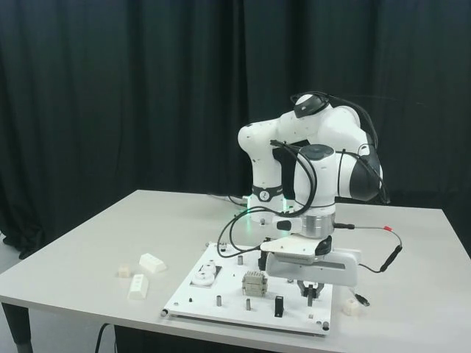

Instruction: Place square peg 4.

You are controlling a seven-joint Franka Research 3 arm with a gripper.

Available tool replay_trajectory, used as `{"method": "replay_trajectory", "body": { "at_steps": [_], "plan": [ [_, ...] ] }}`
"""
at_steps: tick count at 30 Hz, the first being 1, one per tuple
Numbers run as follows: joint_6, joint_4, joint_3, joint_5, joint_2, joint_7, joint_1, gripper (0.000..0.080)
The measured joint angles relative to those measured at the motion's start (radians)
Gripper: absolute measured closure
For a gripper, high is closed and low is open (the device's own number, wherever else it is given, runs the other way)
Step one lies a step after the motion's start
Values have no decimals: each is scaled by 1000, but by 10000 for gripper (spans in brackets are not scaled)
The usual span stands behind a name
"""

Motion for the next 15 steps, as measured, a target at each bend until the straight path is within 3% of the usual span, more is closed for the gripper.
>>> {"method": "replay_trajectory", "body": {
  "at_steps": [15],
  "plan": [
    [-23,37,1,-4,0,16,-25,706]
  ]
}}
